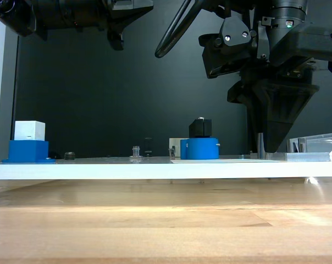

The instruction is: Pick the 16mm cylinder and install on the taskboard

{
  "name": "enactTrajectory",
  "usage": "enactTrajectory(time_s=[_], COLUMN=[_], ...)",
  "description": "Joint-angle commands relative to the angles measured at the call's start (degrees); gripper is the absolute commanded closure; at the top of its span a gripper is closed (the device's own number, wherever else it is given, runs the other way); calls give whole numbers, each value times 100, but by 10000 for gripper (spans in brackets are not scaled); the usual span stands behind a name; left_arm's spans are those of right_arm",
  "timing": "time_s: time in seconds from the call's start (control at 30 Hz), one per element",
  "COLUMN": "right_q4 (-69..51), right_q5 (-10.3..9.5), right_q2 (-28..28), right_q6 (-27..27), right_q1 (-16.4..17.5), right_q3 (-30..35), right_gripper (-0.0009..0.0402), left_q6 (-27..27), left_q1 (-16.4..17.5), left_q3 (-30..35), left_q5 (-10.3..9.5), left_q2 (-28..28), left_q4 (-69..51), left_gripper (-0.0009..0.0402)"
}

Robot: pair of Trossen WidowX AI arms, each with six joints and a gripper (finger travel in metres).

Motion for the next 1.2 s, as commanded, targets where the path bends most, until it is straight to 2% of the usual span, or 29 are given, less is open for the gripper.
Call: enactTrajectory(time_s=[0.03,0.17,0.5,0.67,0.83,1.2], right_q4=[7,13,46,46,11,-138], right_q5=[-2,0,9,4,0,50], right_q2=[0,0,-2,-50,-323,-1165], right_q6=[2,0,24,-63,-223,-483], right_q1=[4,13,13,13,13,7], right_q3=[2,2,2,2,2,-341], right_gripper=[381,359,219,174,164,180], left_q6=[0,2,2,0,2,0], left_q1=[2,2,0,2,0,2], left_q3=[2,2,2,2,2,2], left_q5=[0,0,0,0,0,0], left_q2=[0,0,0,0,0,0], left_q4=[2,2,2,2,2,2], left_gripper=[393,393,393,393,393,393])
